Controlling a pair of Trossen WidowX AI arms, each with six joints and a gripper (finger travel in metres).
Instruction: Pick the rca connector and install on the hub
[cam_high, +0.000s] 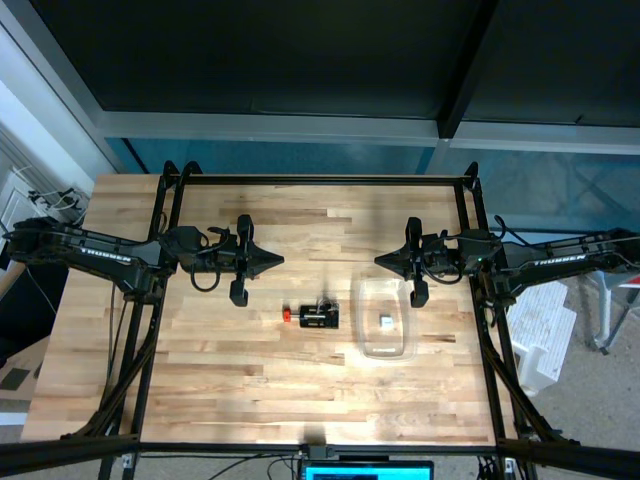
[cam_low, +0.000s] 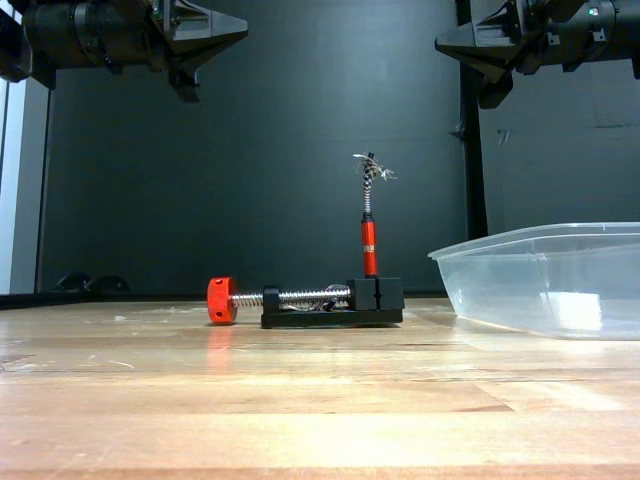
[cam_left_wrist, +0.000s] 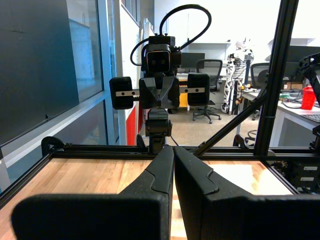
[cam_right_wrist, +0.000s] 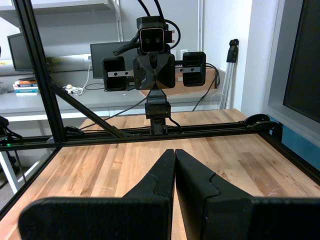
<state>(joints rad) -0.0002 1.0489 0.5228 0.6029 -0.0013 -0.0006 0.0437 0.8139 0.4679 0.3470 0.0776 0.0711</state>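
1. The black left gripper (cam_high: 280, 260) is held up high, with its fingers pressed together.
2. The small black block hub (cam_high: 320, 319), with a red knob, is seen low down between both grippers.
3. The thin red-and-silver rca connector (cam_low: 369, 245) is stood upright on the hub.
4. The black right gripper (cam_high: 378, 260) is held high, its fingers pressed together, with the clear plastic tray (cam_low: 540, 285) just below.

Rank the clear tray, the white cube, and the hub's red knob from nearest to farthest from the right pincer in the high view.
1. Clear tray, right of centre, by the raised right pincer.
2. White cube, inside that tray.
3. Red knob, left end of the hub, nearer the raised left pincer.
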